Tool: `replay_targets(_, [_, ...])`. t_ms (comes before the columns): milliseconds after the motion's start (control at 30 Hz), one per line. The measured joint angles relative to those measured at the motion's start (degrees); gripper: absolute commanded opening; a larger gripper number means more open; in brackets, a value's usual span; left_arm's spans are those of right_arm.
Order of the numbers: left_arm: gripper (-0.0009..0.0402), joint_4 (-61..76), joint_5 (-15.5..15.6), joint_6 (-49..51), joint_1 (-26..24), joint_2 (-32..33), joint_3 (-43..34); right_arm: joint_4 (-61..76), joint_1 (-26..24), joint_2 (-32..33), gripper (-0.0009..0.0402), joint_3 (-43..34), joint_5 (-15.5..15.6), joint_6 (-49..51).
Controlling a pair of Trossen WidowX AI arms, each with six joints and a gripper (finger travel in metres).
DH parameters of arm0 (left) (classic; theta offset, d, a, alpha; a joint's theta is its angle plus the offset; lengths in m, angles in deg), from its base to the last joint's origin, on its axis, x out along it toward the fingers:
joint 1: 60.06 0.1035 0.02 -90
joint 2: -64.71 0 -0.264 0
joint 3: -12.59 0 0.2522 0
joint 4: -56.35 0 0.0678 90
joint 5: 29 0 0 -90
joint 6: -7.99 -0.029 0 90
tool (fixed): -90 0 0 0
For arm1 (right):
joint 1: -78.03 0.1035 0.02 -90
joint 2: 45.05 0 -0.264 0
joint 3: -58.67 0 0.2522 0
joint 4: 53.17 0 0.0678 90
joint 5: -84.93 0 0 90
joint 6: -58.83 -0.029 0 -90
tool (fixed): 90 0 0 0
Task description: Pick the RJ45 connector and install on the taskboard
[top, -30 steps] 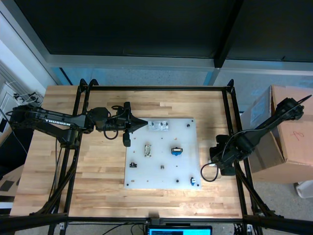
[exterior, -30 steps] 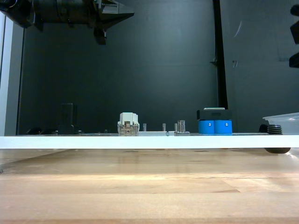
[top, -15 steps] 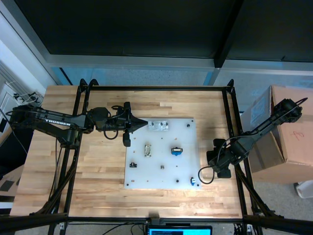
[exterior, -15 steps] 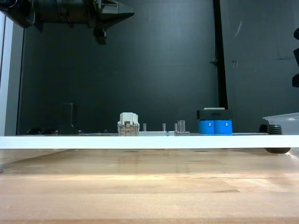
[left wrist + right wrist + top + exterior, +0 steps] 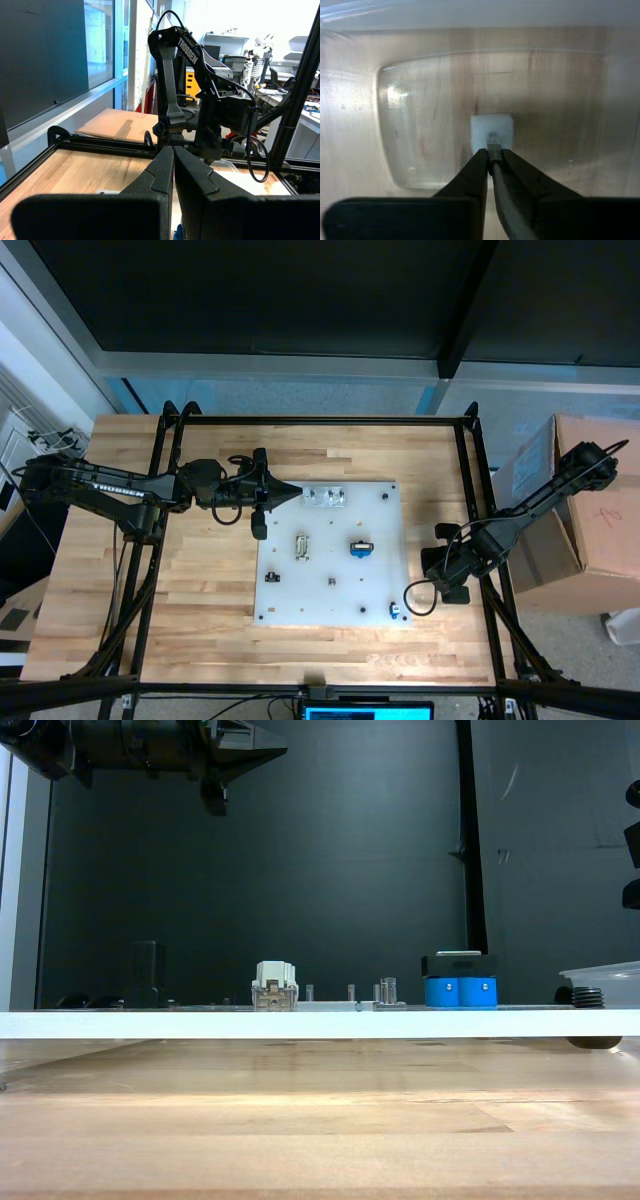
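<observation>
One wooden table [image 5: 200, 580] — left gripper [image 5: 296, 494] closed above taskboard [image 5: 378, 530], right gripper [image 5: 491, 151] beside it, seemingly pinching RJ45 connector [image 5: 491, 131]

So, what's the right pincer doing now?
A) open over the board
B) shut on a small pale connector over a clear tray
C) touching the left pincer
B: the right pincer is shut on the RJ45 connector over the clear tray; the left pincer, shut, hangs above the far left corner of the board.

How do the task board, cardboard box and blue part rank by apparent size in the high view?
1. Task board and cardboard box: alike, unranked; the box is cut off.
2. Blue part.
Left gripper, shut, hovers over the board's rear left corner; right gripper holds the RJ45 connector beside the board.
</observation>
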Motion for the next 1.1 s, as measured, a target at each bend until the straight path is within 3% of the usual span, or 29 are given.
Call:
replay_targets(500, [0.0000, 0.00, 0.00, 0.00, 0.00, 0.02, 0.00, 2.14, 0.09, -2.56, 0.0000, -3.52, 0.15, 0.09])
replay_targets(633, [0.0000, -0.02, 0.00, 0.00, 0.00, 0.00, -0.02, 7.06, 0.11, -3.04, 0.0000, -7.98, 0.26, -0.59])
replay_targets(767, [0.0000, 0.00, 0.00, 0.00, 0.00, 0.02, 0.00, 12.24, 0.09, -2.95, 0.0000, -13.84, 2.84, -2.10])
replay_targets(1100, [0.0000, 0.00, 0.00, 0.00, 0.00, 0.02, 0.00, 17.35, 0.90, 2.32, 0.0000, -25.49, 3.10, -1.40])
